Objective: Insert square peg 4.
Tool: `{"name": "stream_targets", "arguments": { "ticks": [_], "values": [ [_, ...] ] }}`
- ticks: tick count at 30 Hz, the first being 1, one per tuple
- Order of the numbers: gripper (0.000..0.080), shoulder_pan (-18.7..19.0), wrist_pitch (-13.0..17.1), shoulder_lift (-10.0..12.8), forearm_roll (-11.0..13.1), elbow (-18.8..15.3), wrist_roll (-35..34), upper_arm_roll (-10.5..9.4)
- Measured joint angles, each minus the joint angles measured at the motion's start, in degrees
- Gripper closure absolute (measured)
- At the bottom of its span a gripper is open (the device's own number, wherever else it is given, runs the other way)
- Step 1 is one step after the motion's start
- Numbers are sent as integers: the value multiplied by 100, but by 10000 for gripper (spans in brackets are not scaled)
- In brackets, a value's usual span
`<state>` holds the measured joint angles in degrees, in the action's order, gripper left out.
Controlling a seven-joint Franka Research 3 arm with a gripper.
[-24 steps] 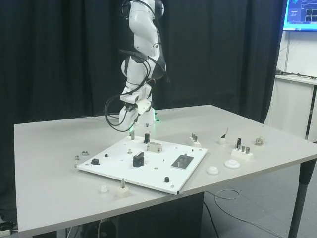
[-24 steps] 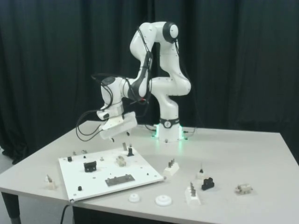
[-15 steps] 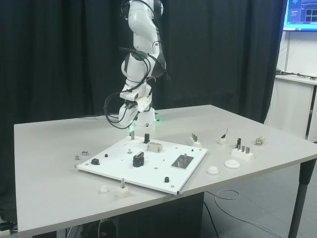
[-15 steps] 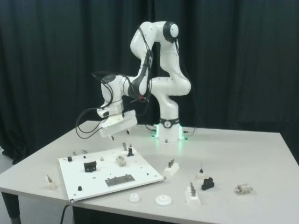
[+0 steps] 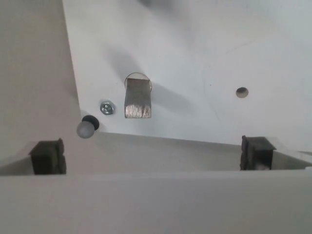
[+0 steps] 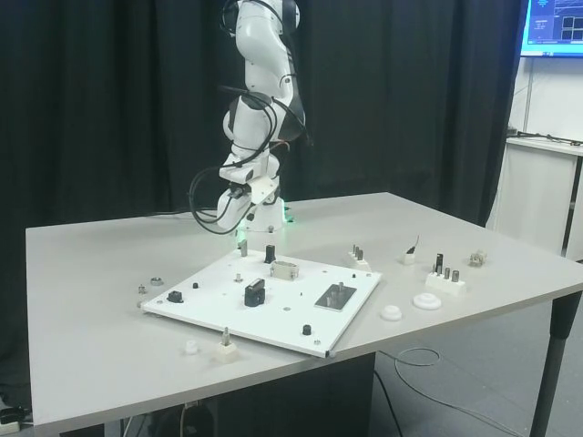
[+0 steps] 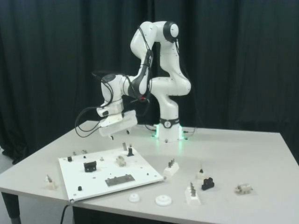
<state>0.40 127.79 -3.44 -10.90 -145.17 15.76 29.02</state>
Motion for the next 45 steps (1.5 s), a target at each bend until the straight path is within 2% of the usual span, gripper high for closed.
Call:
{"name": "stream_targets", "arguments": {
  "ticks": [16, 34, 45],
  "values": [
    [3, 0, 190, 70, 0, -21, -467, 25],
    [3, 0, 754, 546, 82, -34, -614, 203],
    [3, 0, 882, 714, 262, -34, -617, 238]
  ]
}}
